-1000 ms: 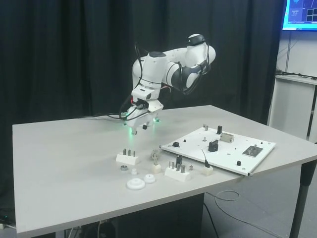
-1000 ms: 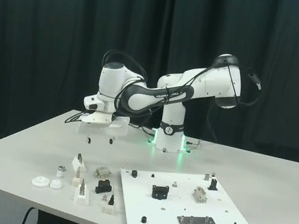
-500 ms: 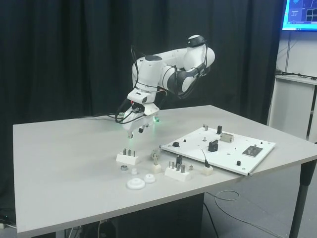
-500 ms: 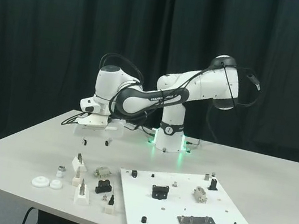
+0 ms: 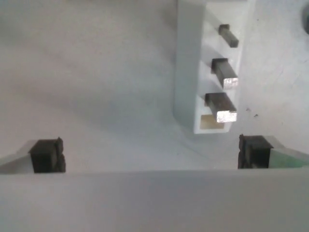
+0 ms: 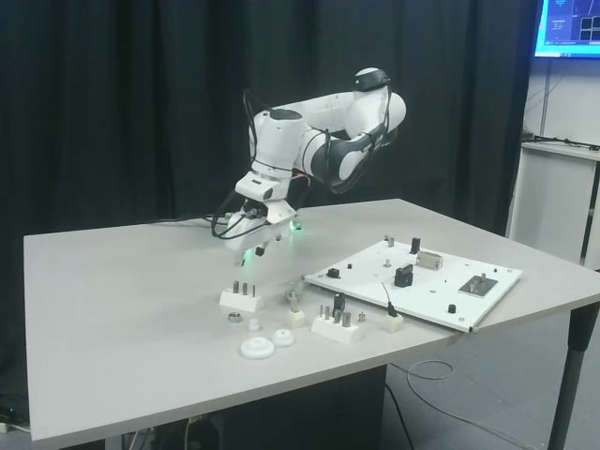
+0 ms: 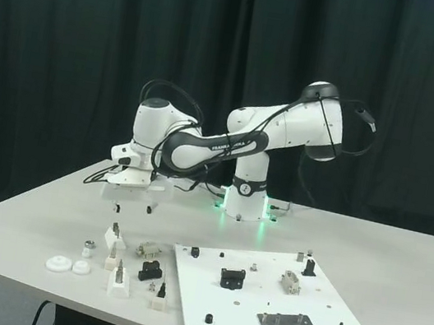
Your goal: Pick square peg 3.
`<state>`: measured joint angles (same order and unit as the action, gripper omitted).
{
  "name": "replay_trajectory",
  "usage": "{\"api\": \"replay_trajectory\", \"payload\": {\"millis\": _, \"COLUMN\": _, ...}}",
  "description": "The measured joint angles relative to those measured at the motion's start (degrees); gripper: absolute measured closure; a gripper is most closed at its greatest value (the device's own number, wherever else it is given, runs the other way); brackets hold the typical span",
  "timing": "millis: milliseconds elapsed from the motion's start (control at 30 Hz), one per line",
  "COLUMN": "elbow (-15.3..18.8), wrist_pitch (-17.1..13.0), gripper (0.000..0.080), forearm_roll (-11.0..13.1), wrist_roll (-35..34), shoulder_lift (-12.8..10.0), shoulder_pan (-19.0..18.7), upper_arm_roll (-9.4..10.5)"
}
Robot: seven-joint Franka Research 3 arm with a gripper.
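Wrist view: gripper (image 5: 149, 154) wide apart, nothing between the fingers; black pads (image 5: 47, 155) at each side of the pic. Under it the white peg holder (image 5: 193, 72) on the grey table (image 5: 87, 72). Three square pegs stand in a row in the holder, small to big. The biggest, taken as square peg 3 (image 5: 220, 106), sits at the holder end nearest the gripper, w/ an empty square slot (image 5: 211, 123) just beside it at the holder's tip. The middle peg (image 5: 224, 72) and the small peg (image 5: 228, 36) are further along the holder. Holder is off to one finger's side, not centred between them.

First room view: white arm (image 6: 328, 131) reaches over the table (image 6: 112, 281); gripper (image 6: 251, 251) hangs above the peg holder (image 6: 241, 298), apart from it, no contact. Pegs too small here to tell apart. Near the holder: two white gears (image 6: 265, 344), a second white block w/ parts (image 6: 337, 323), and the white board (image 6: 422, 277) well apart from the holder.

Second room view: gripper (image 7: 132, 208) above the peg holder (image 7: 114, 236), clear gap between. Green light at the arm base (image 7: 244, 209). The board (image 7: 269, 300) lies well apart from the holder; gears (image 7: 66, 265) near the holder, at the table edge.
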<state>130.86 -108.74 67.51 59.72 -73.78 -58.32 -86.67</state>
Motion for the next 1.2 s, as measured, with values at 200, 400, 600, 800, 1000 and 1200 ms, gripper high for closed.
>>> {"api": "replay_trajectory", "payload": {"millis": 200, "elbow": -1.4, "wrist_pitch": -0.8, "gripper": 0.0003, "forearm_roll": 0.5, "wrist_roll": 0.7, "shoulder_lift": -0.3, "shoulder_pan": 1.7, "upper_arm_roll": 1.02}}
{"api": "replay_trajectory", "payload": {"millis": 400, "elbow": -3.2, "wrist_pitch": -1.4, "gripper": 0.0003, "forearm_roll": 0.6, "wrist_roll": 0.9, "shoulder_lift": -0.8, "shoulder_pan": 3.8, "upper_arm_roll": 1.95}}
{"api": "replay_trajectory", "payload": {"millis": 600, "elbow": -4.9, "wrist_pitch": -1.6, "gripper": 0.0003, "forearm_roll": 0.6, "wrist_roll": 1.4, "shoulder_lift": -1.0, "shoulder_pan": 5.8, "upper_arm_roll": 2.55}}
{"api": "replay_trajectory", "payload": {"millis": 800, "elbow": -6.0, "wrist_pitch": -1.5, "gripper": 0.0003, "forearm_roll": 0.6, "wrist_roll": 2.2, "shoulder_lift": -1.0, "shoulder_pan": 7.2, "upper_arm_roll": 3.27}}
{"api": "replay_trajectory", "payload": {"millis": 1000, "elbow": -6.7, "wrist_pitch": -1.5, "gripper": 0.0003, "forearm_roll": 0.6, "wrist_roll": 3.0, "shoulder_lift": -1.0, "shoulder_pan": 8.1, "upper_arm_roll": 3.84}}
{"api": "replay_trajectory", "payload": {"millis": 1200, "elbow": -7.5, "wrist_pitch": -1.4, "gripper": 0.0003, "forearm_roll": 0.6, "wrist_roll": 3.0, "shoulder_lift": -1.3, "shoulder_pan": 8.7, "upper_arm_roll": 4.36}}
